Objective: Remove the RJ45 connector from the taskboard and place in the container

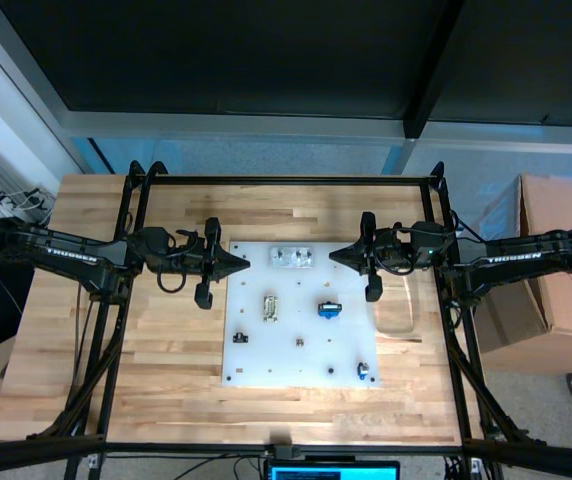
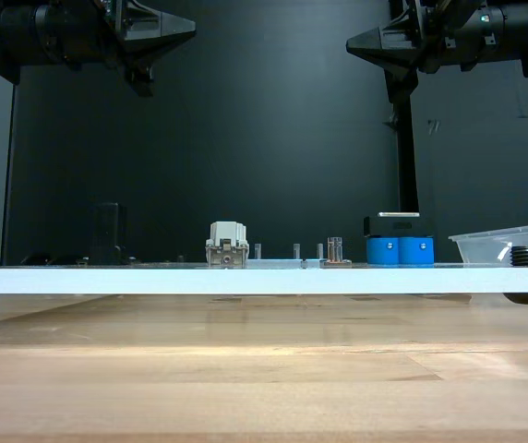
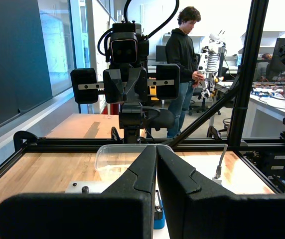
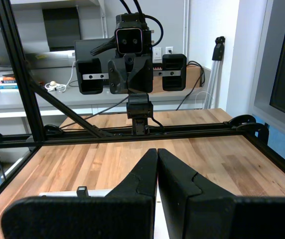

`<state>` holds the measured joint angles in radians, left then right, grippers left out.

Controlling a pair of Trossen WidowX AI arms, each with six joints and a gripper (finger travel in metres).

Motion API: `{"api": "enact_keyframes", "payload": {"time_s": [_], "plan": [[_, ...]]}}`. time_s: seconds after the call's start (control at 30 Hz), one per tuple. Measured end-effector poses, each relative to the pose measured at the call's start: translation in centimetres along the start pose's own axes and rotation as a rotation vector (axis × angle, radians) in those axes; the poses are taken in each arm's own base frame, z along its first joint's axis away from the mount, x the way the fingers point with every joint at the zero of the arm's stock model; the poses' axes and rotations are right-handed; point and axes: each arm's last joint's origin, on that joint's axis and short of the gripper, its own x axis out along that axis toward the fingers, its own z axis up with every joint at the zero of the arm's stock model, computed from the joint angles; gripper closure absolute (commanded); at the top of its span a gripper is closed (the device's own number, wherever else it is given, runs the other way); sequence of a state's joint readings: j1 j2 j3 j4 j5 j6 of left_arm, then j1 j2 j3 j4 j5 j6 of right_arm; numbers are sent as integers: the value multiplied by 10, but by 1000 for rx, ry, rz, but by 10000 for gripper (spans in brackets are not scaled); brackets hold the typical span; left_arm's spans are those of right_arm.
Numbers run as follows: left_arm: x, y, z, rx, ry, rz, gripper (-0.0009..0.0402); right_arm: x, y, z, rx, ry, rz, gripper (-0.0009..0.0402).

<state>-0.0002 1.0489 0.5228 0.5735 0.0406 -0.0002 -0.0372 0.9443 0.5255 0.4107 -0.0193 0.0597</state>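
High view: My left claw point(image 1: 241, 264) is shut and empty. It hangs with its tip over the far left corner of the white taskboard point(image 1: 296, 350). My right claw point(image 1: 336, 256) is also shut and empty, facing it over the far right part of the board. The two tips are well apart. The clear container point(image 1: 398, 310) lies on the wooden table point(image 1: 116, 370) just beside the board's right edge, partly under my right arm. A grey block point(image 1: 271, 308) and a blue block point(image 1: 328, 309) sit mid-board.

Low view: Both claws are high above the board and touch nothing. I take the small clear piece between the grey block and the blue block to be the RJ45 connector point(image 2: 334, 251). It stands upright in a low brown seat on the board, but I cannot tell how deep it sits. A dark knurled object point(image 2: 522, 256) shows at the container, and I cannot tell whether it is inside or behind.

Left wrist view: My left fingers point(image 3: 137, 174) meet along their full length with nothing between them. The container and my right arm lie beyond them. A person point(image 3: 182, 55) stands in the background.

Right wrist view: My right fingers point(image 4: 140, 179) are pressed together and hold nothing. My left arm point(image 4: 131, 64) faces them across the table.
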Motion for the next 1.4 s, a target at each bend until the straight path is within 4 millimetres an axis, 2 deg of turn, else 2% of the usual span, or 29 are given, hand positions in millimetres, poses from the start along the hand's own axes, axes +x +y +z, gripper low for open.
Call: {"api": "enact_keyframes", "payload": {"time_s": [0.8,0.97,1.17,1.4], "plan": [[0,0,0,0,1,0,393,0,0,-1,-5,6,0,393],[0,0,0,0,1,0,393,0,0,1,57,11,-19,393],[0,0,0,0,2,0,393,2,8,16,54,135,-5,394],[0,0,0,0,1,0,393,-8,31,38,1,375,-24,394]]}}
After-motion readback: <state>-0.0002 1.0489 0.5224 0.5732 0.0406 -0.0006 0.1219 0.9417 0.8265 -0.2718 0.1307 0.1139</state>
